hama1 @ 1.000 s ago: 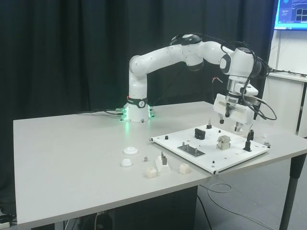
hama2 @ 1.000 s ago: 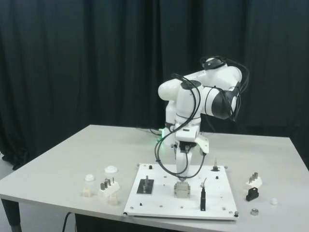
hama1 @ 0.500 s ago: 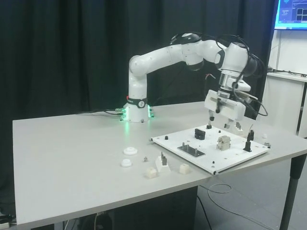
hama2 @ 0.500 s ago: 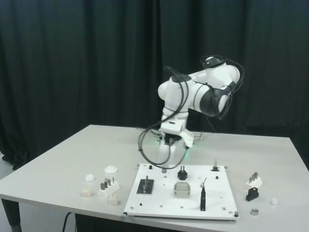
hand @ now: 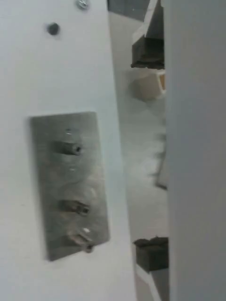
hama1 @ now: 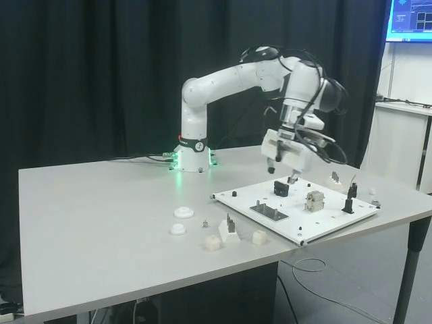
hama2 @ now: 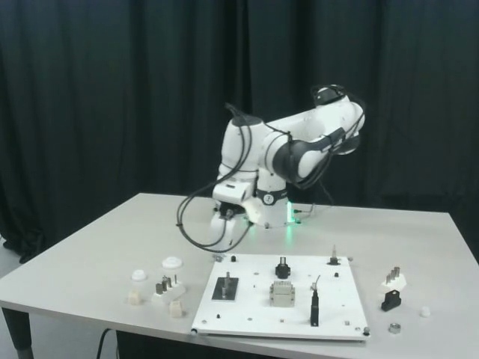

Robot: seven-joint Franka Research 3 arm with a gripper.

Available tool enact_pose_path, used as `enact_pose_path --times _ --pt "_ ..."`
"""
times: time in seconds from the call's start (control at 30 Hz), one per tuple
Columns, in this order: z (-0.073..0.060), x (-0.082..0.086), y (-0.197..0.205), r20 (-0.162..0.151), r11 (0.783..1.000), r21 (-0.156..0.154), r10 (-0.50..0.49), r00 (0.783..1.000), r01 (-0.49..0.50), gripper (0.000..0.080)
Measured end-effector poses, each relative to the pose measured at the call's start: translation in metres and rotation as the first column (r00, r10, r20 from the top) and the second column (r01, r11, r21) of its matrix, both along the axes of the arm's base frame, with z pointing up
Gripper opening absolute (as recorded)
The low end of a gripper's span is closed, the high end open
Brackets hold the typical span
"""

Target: Pick BNC.

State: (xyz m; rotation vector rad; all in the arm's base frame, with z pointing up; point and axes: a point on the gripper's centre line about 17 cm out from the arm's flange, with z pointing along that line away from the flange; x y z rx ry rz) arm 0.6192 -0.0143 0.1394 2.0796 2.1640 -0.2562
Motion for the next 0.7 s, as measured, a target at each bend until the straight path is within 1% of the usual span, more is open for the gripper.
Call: enact_pose_path --times 0.2,0.47,0.57,0.7 --pt "-0.007 -0.008 -0.03 0.021 1.0 0.01 -0.01 1.0 0.01 0.08" --pt "-0.015 -0.018 -0.068 0.056 0.995 0.027 -0.093 0.994 0.092 0.08" --pt "-0.018 -0.021 -0.082 0.076 0.99 0.033 -0.14 0.987 0.138 0.08" --pt "-0.02 -0.024 -0.101 0.106 0.975 0.043 -0.222 0.969 0.218 0.08"
